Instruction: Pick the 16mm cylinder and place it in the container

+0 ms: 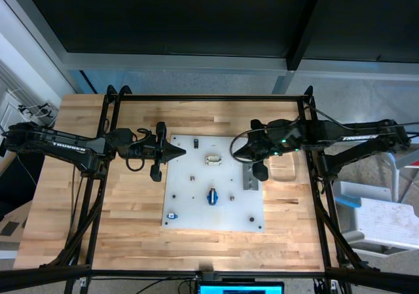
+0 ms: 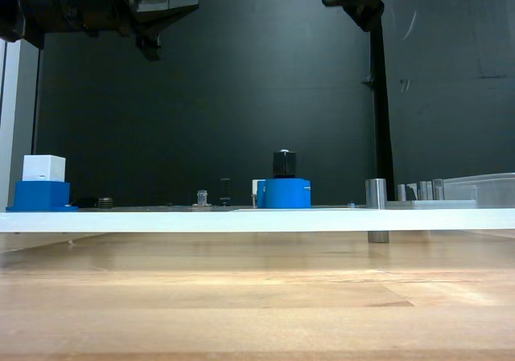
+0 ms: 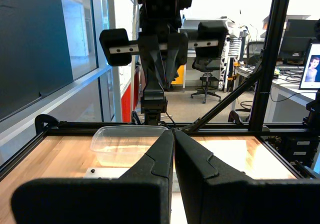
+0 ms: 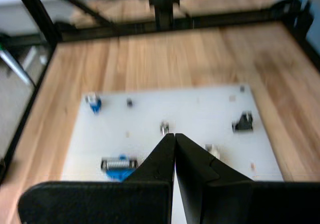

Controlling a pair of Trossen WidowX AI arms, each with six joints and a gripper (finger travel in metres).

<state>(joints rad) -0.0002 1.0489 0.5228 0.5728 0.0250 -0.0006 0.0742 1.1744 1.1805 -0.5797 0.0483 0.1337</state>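
Note:
The 16mm cylinder (image 1: 231, 198) is a tiny silvery peg standing upright on the white board (image 1: 196, 205), just right of the blue upright part (image 1: 213, 196); the low view shows this cylinder (image 2: 376, 194) too. The container (image 1: 283, 166), a clear tray, sits off the board's right edge and is empty in the left wrist view (image 3: 127, 144). My right gripper (image 1: 234, 151) hangs shut high over the board's far right, above and behind the cylinder; its tips (image 4: 175, 136) hold nothing. My left gripper (image 1: 178, 152) is shut and empty, raised over the board's far left edge (image 3: 173, 134).
A grey metal block (image 1: 251, 176) lies between the container and the cylinder. The board also carries a black round knob on the blue part (image 2: 282, 164), a blue-and-white connector (image 1: 171, 215), a white connector (image 1: 213, 158) and a black piece (image 1: 196, 142). Black frame rails (image 1: 209, 98) ring the table.

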